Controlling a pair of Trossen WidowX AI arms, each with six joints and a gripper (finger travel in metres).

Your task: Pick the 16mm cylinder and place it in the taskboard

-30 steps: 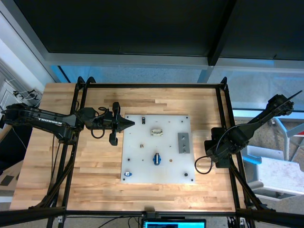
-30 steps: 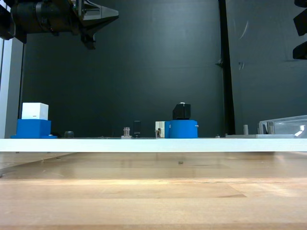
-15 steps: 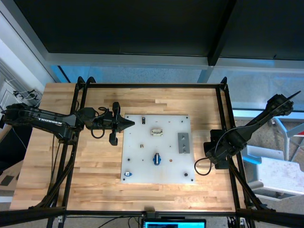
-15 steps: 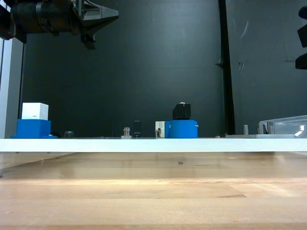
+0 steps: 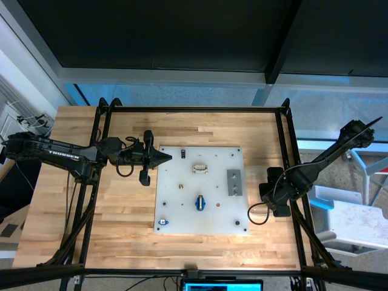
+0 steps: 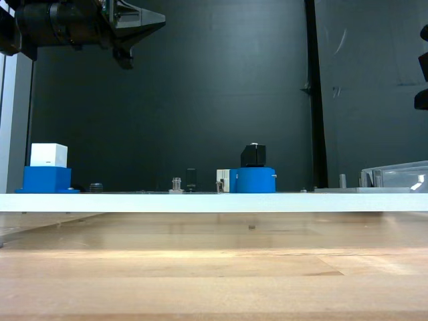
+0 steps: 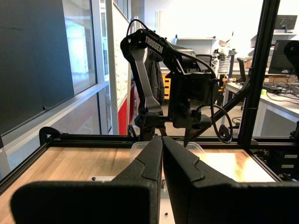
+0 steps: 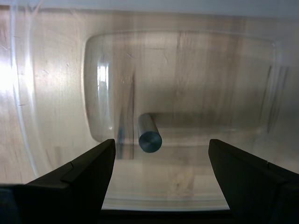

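The right gripper is seen poised over the clear tray, jaws spread wide. Between its fingertips and just beyond them, the 16mm cylinder is found lying on its side on the tray floor. Farther off, the taskboard is laid flat beside that gripper. Over the board's opposite edge the left gripper is held high, fingers pressed together.

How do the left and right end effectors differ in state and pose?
The left end effector is shut, the right end effector open. The left points level, high above the taskboard's left edge; the right points down at the clear tray, where the 16mm cylinder lies. Both are black and hold nothing.
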